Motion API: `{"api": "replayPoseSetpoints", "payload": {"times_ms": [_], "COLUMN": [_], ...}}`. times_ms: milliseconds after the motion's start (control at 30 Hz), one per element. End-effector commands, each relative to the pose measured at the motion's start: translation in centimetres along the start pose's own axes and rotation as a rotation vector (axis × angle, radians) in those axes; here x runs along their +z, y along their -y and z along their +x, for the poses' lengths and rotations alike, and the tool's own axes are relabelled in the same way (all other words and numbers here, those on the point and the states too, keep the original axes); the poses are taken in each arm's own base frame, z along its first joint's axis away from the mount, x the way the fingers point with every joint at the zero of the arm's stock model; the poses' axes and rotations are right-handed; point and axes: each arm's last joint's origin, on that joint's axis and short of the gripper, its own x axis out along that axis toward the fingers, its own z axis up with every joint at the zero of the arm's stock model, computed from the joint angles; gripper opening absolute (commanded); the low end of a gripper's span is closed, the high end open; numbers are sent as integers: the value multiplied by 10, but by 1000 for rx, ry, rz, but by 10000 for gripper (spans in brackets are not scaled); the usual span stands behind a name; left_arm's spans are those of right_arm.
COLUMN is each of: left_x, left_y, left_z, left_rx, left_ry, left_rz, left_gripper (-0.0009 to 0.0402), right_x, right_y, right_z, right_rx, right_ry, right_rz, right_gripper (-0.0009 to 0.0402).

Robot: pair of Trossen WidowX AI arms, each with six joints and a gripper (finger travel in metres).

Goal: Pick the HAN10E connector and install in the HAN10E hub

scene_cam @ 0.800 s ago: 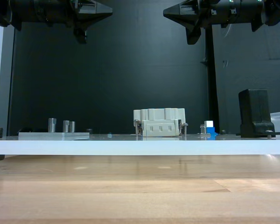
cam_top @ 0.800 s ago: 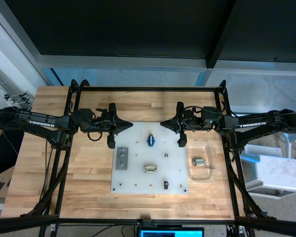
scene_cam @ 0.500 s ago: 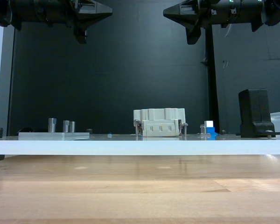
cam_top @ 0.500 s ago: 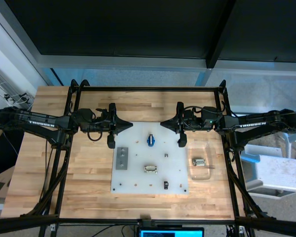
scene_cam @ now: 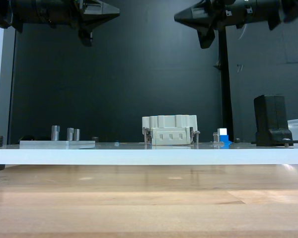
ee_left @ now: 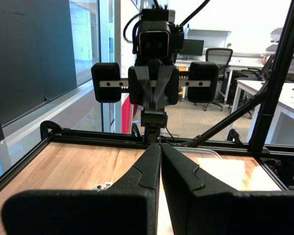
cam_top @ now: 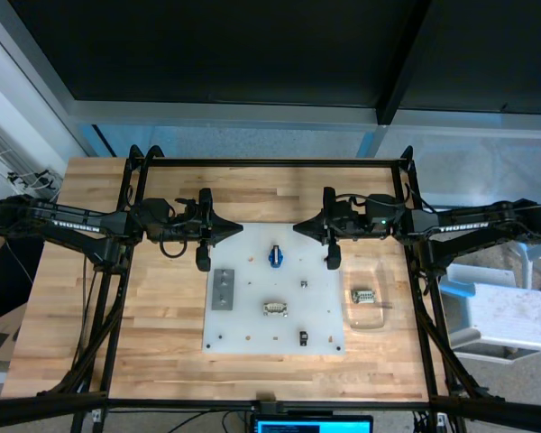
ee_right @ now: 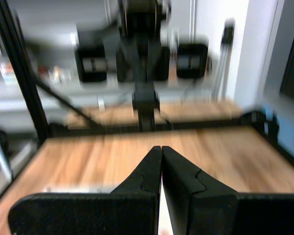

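- Two arms, one at the left edge of the desk [cam_top: 162,325] and one at the right edge, both held high over the far end of one white board [cam_top: 230,336].
- Two sets of fingers: left fingers [cam_top: 236,229] above the board's far left corner, right fingers [cam_top: 300,226] above its far edge nearer the right corner. Tips pointing at each other, well apart.
- Left fingers pressed together, holding nothing. Same for the right fingers.
- One HAN10E connector [cam_top: 363,296], lying in one clear tray [cam_top: 370,317] on the desk just beside the board's right edge. Pin dots too small to make out.
- One HAN10E hub [cam_top: 274,309], standing on the board near the middle of its near half, under neither arm.
- Also on the board: one grey block [cam_top: 223,290] by the left edge, one blue part [cam_top: 274,256] toward the far edge, one small black part [cam_top: 303,337] near the near edge, and one tiny part [cam_top: 304,284] too small to name.
- Three short pegs standing up on the grey block, seen from desk height.
- From desk height, both arms cut off at the top, and only a sliver of the tray showing at the right edge.
- Right wrist view blurry, so hard to make out anything past the fingers.
- One blue screen [cam_top: 314,424] at the near edge of the desk, mostly cut off.
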Motion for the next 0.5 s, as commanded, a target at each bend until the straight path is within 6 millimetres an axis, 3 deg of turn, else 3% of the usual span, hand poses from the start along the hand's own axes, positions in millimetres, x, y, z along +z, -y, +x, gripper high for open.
{"api": "replayPoseSetpoints", "payload": {"times_ms": [33, 333, 500], "left_x": [0, 0, 0], "left_y": [0, 0, 0], "left_z": [0, 0, 0], "left_rx": [0, 0, 0], "left_ry": [1, 1, 1], "left_rz": [0, 0, 0], "left_gripper": [0, 0, 0], "right_x": [7, 7, 5], "right_y": [-1, -15, -27], "right_z": [0, 1, 0], "right_rx": [-11, -61, -46], "right_ry": [-172, -662, -841], "right_rz": [0, -27, -39], "right_gripper": [0, 0, 0]}}
